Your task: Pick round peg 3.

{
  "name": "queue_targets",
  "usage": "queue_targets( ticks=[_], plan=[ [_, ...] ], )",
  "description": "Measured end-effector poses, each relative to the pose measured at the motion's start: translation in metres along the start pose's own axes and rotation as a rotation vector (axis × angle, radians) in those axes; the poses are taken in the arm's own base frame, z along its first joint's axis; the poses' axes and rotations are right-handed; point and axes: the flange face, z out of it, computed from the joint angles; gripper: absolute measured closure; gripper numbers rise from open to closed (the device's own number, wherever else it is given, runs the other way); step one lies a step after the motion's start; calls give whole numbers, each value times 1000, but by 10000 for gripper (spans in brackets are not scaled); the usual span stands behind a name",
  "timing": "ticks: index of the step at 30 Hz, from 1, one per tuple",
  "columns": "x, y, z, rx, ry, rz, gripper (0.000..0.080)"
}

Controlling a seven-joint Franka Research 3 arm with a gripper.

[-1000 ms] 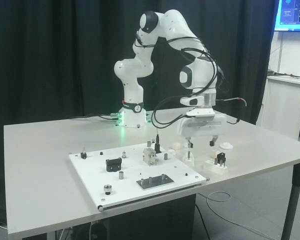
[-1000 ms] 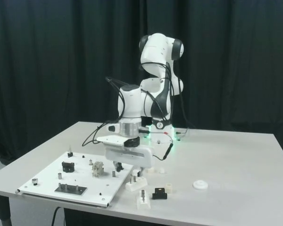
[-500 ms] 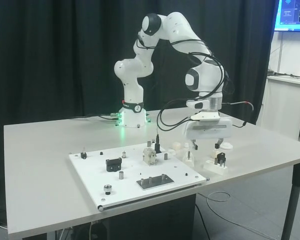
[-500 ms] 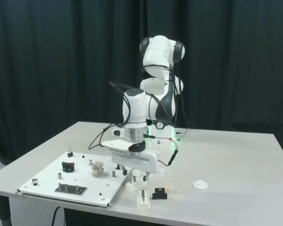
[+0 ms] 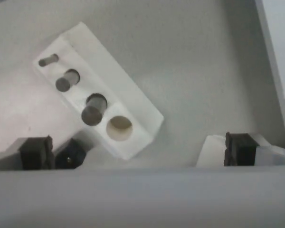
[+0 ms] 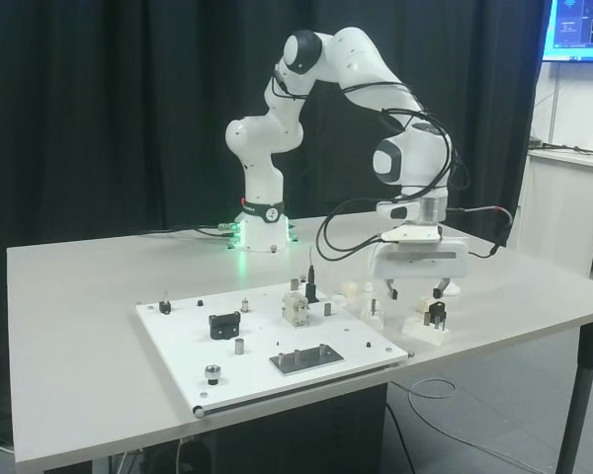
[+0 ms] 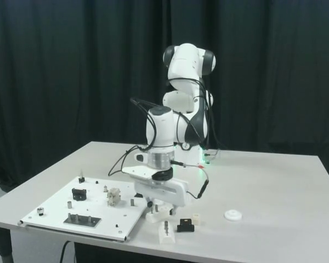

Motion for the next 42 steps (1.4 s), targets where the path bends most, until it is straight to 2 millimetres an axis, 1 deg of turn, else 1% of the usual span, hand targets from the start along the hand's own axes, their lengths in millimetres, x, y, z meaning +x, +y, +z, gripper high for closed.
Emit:
queue_targets(
  ticks=[18, 42],
  plan=[
    [-3, -20, 15, 0, 17, -5, 3],
    [-13, -27, 33, -26, 36, -50, 3]
  ],
)
